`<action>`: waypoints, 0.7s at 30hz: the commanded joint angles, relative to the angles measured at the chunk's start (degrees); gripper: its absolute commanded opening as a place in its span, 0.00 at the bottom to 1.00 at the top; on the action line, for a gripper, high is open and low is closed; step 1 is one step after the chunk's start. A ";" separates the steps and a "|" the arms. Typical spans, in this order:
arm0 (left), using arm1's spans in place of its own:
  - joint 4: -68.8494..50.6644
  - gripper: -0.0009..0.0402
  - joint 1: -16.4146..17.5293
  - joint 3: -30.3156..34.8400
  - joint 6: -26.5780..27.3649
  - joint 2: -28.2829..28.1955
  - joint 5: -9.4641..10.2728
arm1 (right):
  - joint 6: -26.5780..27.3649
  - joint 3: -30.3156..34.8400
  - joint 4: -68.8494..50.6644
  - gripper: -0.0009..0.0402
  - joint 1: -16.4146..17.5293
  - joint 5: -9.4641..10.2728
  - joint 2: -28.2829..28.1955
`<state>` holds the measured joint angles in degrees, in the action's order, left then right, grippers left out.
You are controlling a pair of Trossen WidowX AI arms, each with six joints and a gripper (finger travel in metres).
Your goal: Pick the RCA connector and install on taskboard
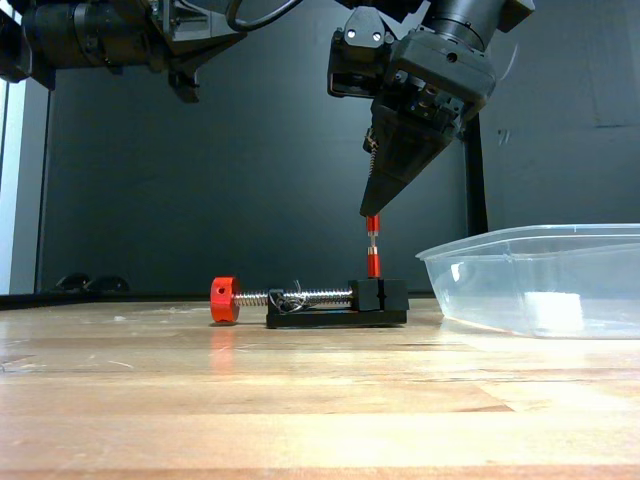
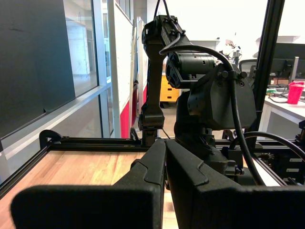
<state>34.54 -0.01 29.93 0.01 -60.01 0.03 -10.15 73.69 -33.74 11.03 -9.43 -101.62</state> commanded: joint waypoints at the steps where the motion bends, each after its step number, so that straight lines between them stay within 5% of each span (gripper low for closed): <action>1: 0.00 0.02 0.00 0.02 -0.02 0.00 0.00 | 0.02 -0.04 0.15 0.02 -0.17 -0.04 -0.09; 21: 0.00 0.02 0.00 0.02 0.00 0.00 0.00 | 0.15 -0.11 0.96 0.02 -0.28 0.04 -1.92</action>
<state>34.54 -0.01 29.93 0.01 -60.01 0.03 -10.09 73.71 -32.34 10.72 -9.52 -103.04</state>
